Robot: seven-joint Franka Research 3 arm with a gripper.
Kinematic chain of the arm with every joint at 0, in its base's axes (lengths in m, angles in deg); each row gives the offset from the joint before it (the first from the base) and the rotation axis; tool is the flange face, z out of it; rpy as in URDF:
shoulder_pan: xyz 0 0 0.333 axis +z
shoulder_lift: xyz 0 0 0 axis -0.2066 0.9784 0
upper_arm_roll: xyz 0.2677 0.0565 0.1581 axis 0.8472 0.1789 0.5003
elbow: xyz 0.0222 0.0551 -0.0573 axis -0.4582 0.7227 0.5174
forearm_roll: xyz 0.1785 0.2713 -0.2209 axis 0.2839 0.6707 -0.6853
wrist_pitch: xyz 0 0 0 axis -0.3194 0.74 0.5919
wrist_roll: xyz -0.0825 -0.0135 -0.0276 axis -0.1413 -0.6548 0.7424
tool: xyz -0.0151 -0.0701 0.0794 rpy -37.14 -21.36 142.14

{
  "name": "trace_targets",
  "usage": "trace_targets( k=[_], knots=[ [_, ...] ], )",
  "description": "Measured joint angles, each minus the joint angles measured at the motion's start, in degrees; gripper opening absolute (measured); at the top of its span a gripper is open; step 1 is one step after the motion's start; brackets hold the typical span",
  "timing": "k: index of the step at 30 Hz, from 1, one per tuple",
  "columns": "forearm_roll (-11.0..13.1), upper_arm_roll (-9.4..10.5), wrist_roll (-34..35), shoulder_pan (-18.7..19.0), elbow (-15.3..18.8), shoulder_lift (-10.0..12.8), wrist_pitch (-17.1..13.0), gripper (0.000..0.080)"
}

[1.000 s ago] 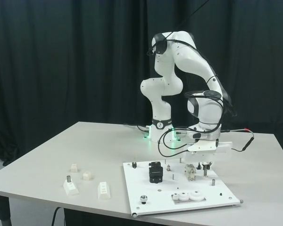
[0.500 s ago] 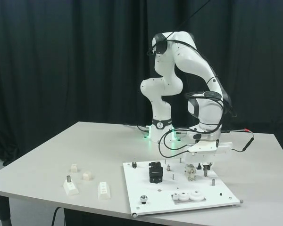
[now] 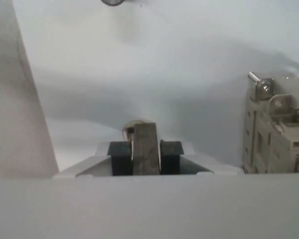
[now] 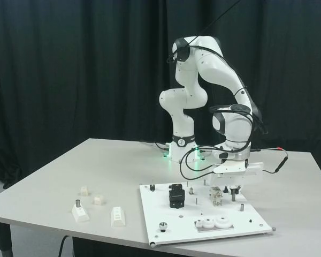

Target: Insert square peg 3.

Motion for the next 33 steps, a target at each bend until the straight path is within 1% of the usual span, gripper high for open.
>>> trace_targets(
  k=[17,29,33],
  knots=[
    [0.0,0.0,-0.1,0.1,0.1,0.0,0.1,0.0116],
    [-0.1,0.01,-3.6,0.6,0.1,0.0,0.3,0.0116],
    [-0.8,0.0,-4.6,0.8,0.3,0.0,0.2,0.0116]
  ],
)
